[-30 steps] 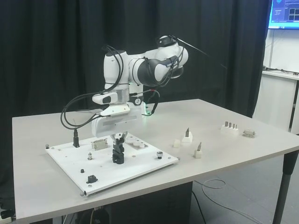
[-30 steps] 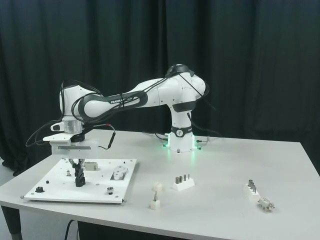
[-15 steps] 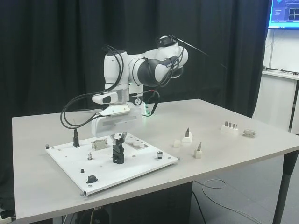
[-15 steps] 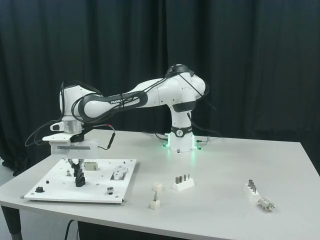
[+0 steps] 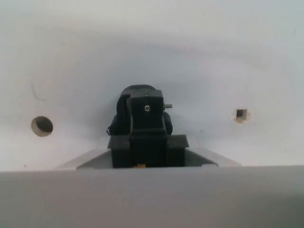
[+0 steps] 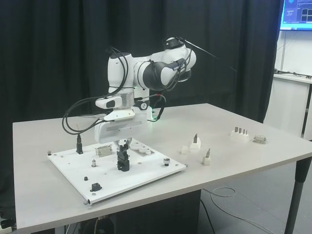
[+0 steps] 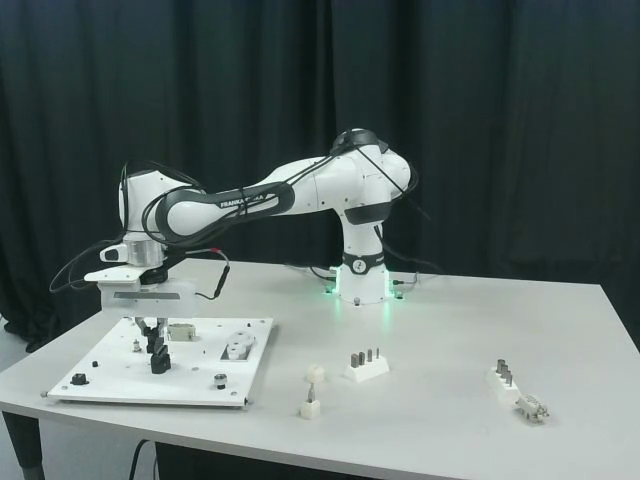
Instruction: Insert D-SUB.
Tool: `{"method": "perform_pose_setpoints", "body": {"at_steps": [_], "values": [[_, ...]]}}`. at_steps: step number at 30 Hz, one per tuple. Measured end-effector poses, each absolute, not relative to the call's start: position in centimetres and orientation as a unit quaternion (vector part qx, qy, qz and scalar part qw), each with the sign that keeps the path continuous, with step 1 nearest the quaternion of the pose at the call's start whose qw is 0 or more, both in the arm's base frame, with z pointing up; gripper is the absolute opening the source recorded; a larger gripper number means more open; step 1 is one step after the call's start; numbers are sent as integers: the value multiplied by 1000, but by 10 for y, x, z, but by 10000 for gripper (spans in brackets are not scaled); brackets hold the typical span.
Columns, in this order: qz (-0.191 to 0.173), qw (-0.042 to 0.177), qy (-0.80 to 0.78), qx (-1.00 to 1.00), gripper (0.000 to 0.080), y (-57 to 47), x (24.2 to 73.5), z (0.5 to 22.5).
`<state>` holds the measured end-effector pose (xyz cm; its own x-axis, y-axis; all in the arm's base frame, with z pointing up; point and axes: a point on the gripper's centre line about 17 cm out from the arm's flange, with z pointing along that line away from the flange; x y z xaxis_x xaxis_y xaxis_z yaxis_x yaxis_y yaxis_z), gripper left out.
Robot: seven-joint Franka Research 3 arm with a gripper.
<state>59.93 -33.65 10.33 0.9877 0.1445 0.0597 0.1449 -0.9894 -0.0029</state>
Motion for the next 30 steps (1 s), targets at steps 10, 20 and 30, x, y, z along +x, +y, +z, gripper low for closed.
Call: {"method": "perform_pose_setpoints", "body": {"at_steps": [10,20,30], "values": [[-27,10,-70,-997,147,-334,597,103],[-25,13,-64,-998,147,-333,594,102],[-25,13,-63,-998,147,-333,594,101]]}}
